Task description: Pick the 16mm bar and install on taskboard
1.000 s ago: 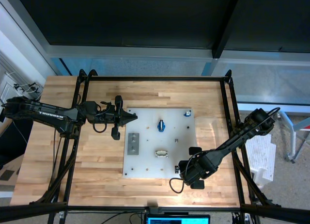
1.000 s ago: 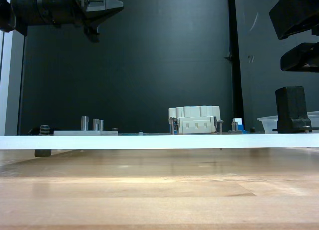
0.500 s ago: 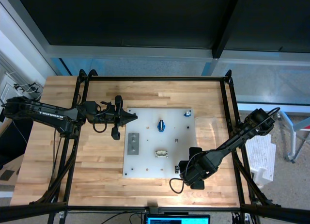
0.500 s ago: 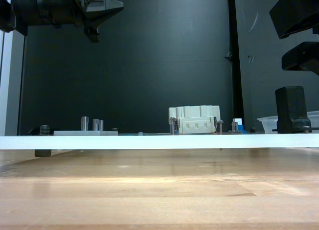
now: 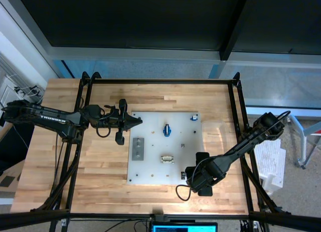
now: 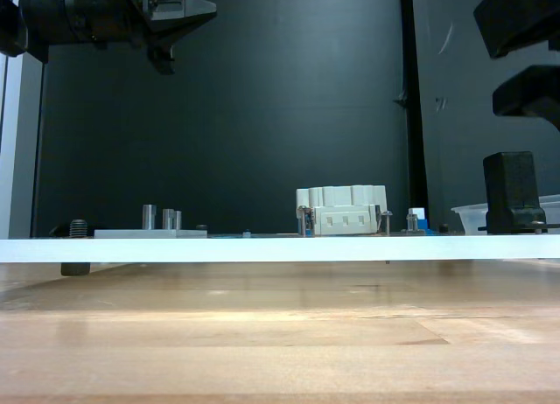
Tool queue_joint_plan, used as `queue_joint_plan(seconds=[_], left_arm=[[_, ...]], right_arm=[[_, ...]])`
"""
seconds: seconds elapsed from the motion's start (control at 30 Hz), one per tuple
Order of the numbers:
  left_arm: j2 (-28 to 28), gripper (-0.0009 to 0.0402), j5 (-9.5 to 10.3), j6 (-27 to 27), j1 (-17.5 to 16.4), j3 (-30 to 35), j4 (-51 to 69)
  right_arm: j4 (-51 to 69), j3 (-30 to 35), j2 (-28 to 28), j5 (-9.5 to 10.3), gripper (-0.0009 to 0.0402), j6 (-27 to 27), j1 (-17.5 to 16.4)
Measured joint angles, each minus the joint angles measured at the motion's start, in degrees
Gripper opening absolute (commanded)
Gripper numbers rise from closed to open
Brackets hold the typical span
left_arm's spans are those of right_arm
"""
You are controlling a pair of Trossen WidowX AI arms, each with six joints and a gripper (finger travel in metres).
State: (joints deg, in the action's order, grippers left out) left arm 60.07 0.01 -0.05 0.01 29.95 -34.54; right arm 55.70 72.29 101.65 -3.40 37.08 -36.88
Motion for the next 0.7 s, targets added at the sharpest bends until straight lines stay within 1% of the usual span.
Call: queue_joint_plan(seconds=[0.37, 0.6, 0.7], left_arm=[[0.0, 0.0, 0.0, 0.0, 0.0, 0.0, 0.0], [0.0, 0.0, 0.0, 0.0, 0.0, 0.0, 0.0], [0.0, 0.0, 0.02, 0.0, 0.0, 0.0, 0.0]], right_arm=[[7.5, 5.2, -2.4, -0.37, 0.0252, -0.6, 0.1], [11.1, 6.7, -4.9, -0.52, 0.0252, -0.5, 0.1], [14.4, 8.3, -4.9, -1.31, 0.0252, -0.5, 0.1]])
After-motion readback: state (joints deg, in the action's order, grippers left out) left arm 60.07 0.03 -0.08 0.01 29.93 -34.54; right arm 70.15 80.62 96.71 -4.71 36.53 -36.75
